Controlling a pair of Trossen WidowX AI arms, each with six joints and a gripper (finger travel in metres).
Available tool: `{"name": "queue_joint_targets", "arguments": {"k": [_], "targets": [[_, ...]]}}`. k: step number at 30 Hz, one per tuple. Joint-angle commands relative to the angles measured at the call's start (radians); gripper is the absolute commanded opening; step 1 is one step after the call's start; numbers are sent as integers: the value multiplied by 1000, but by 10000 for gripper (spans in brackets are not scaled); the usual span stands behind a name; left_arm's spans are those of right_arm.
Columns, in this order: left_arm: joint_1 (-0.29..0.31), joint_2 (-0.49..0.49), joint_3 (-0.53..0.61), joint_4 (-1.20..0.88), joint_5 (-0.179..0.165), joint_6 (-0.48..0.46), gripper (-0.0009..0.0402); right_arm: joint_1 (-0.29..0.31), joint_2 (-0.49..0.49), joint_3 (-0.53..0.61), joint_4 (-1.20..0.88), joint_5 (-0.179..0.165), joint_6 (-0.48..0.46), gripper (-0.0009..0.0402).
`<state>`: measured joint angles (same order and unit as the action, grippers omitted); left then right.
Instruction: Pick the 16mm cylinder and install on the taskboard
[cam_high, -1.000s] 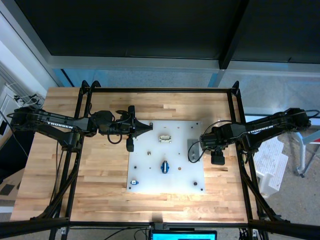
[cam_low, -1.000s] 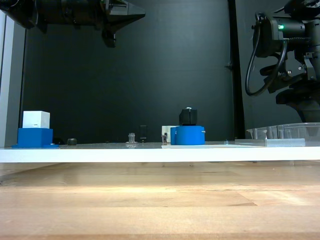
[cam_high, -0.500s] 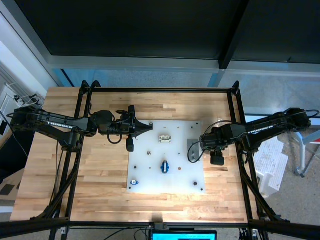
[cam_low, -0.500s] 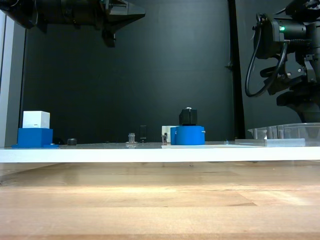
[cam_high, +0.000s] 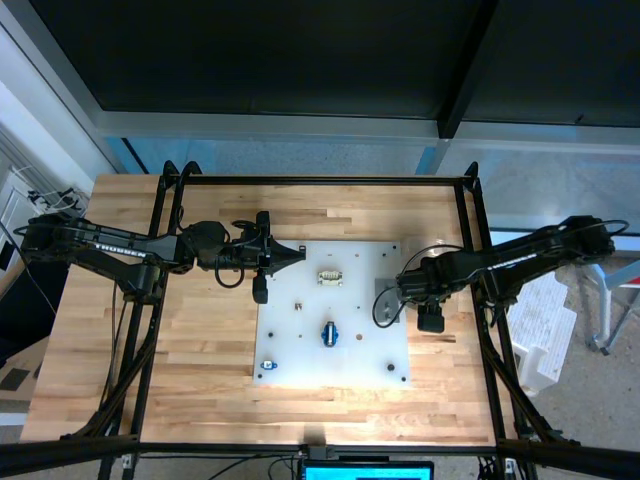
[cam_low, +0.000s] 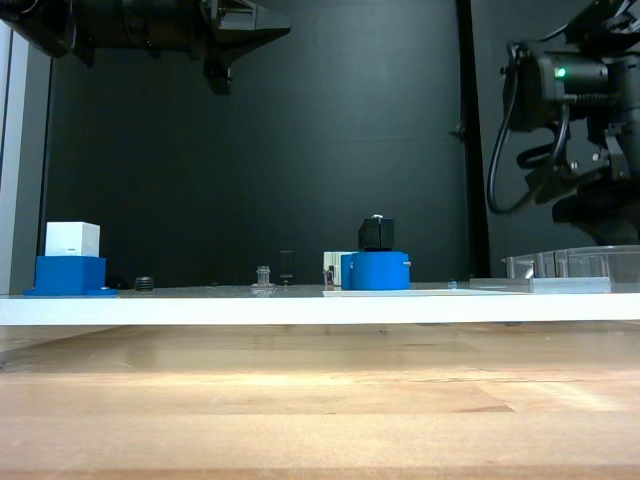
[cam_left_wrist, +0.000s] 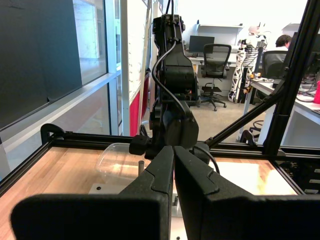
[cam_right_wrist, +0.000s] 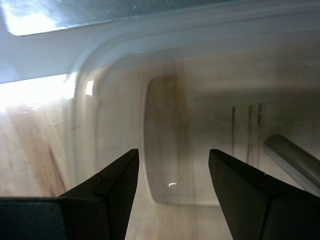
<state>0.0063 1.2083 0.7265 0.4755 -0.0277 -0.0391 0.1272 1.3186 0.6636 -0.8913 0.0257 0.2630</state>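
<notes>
My right gripper (cam_right_wrist: 171, 152) hangs above a clear plastic tray (cam_right_wrist: 115, 65) by the right edge of the large flat white square taskboard (cam_high: 300, 340). Its fingers are spread wide with nothing between them. A grey metal cylinder (cam_right_wrist: 292, 156) lies on the tray floor, to one side of that gap and untouched. My left gripper (cam_left_wrist: 173, 165) sits high over the board's far left corner, fingers pressed together on nothing, pointing across at the other arm

No readable text or numbers; faint white lettering on left arm (cam_high: 105, 241) and right arm (cam_high: 520, 254), illegible.
</notes>
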Motion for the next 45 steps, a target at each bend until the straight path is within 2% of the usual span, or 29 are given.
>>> {"name": "queue_joint_targets", "arguments": {"k": [1,26,37,45], "targets": [[0,0,0,0,0,0,1,2,37,-5,27,0,-2,194],[0,0,0,0,0,0,1,7,47,-33,68,0,9,190],[0,0,0,0,0,0,1,9,47,-33,68,-1,10,160],[0,0,0,0,0,0,1,10,42,-27,65,-1,9,108]]}}
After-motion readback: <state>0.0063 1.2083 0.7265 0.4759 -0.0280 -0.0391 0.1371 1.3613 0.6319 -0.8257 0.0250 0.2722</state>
